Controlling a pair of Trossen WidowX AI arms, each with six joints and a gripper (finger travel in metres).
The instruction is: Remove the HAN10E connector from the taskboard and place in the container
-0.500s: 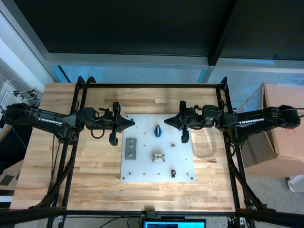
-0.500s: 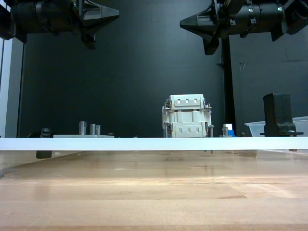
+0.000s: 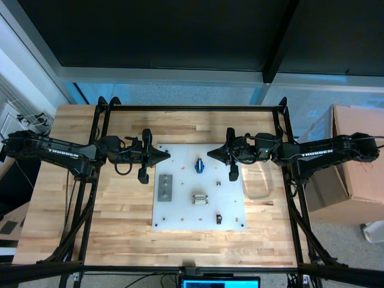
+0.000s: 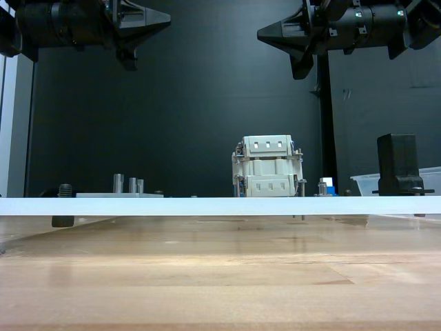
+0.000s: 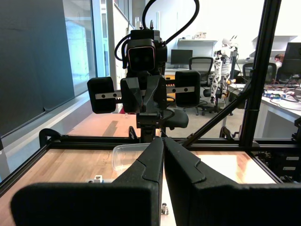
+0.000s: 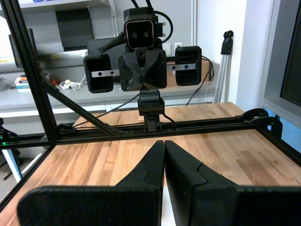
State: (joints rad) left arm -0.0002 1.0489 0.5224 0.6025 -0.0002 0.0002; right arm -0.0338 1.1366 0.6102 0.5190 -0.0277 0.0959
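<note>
The beige HAN10E connector stands upright in its seat on the white taskboard, near the board's middle front. My left gripper hovers high above the board's back left edge, fingers shut together and empty. My right gripper hovers above the back right part of the board, also shut and empty. Both point inward at each other, well above the connector. The clear plastic container lies on the table right of the board, under the right arm.
On the board sit a grey metal block, a blue part and a small black part. A black frame rings the table. A cardboard box stands off the right edge.
</note>
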